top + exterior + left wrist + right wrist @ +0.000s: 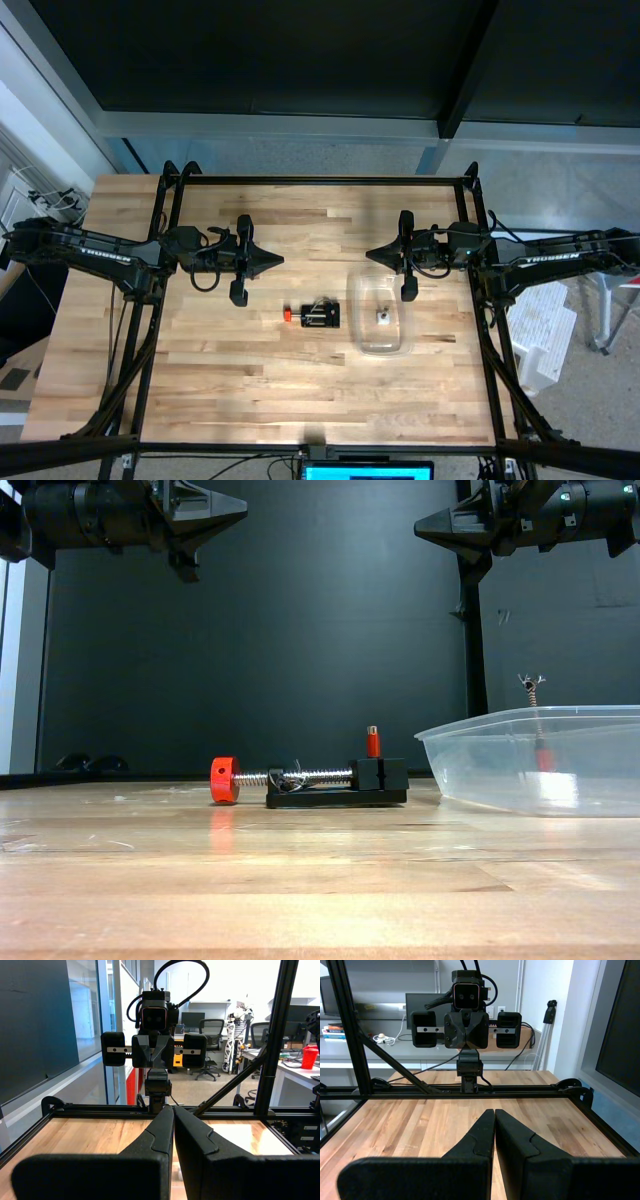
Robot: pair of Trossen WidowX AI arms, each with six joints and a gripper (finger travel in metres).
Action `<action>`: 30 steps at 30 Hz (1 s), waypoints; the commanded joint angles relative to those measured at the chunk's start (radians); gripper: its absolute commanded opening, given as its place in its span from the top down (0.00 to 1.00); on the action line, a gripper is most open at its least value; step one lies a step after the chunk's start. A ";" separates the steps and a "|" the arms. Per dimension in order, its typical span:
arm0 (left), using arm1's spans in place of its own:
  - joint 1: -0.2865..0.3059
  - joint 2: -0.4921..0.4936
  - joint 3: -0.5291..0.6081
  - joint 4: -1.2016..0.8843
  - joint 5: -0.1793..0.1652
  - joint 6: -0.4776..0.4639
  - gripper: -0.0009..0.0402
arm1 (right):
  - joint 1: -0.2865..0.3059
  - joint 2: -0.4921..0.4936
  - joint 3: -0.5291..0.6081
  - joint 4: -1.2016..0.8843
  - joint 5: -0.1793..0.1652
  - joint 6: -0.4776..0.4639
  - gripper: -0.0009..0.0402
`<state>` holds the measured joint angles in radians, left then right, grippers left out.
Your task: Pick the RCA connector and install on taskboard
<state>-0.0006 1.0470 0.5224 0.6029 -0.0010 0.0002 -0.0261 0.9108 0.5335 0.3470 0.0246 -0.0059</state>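
Left gripper (279, 260), right gripper (369, 254): closed; aloft

We see the left gripper (272, 260) and the right gripper (372, 255) closed, facing each other over the table (200, 380). Nearer to us, the taskboard (321, 315) lies beside a clear tray (381, 343) holding the RCA connector (383, 317).

Wooden table (200, 400); taskboard (322, 316), clear tray (368, 340)

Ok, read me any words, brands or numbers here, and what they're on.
"TROSSEN": on the left arm, behind the left hand, shut, raised over the table.
"TROSSEN": on the right arm, behind the right hand, shut, likewise raised.
No readable text on the taskboard or the tray.
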 commanded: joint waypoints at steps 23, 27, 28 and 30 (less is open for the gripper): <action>0.000 0.000 0.000 0.000 0.000 0.000 0.98 | 0.001 -0.027 0.022 -0.121 0.003 -0.002 0.98; 0.000 0.000 0.000 0.000 0.000 0.000 0.98 | 0.001 -0.041 0.076 -0.327 0.004 -0.002 0.98; 0.001 0.000 0.000 0.000 0.000 0.000 0.98 | 0.002 -0.041 0.092 -0.388 0.004 -0.002 0.98; 0.000 0.000 0.000 0.000 0.000 0.000 0.98 | 0.004 -0.040 0.127 -0.515 -0.001 -0.002 0.98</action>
<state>-0.0002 1.0473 0.5224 0.6025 -0.0010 -0.0002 -0.0242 0.8700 0.6392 -0.0929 0.0288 -0.0090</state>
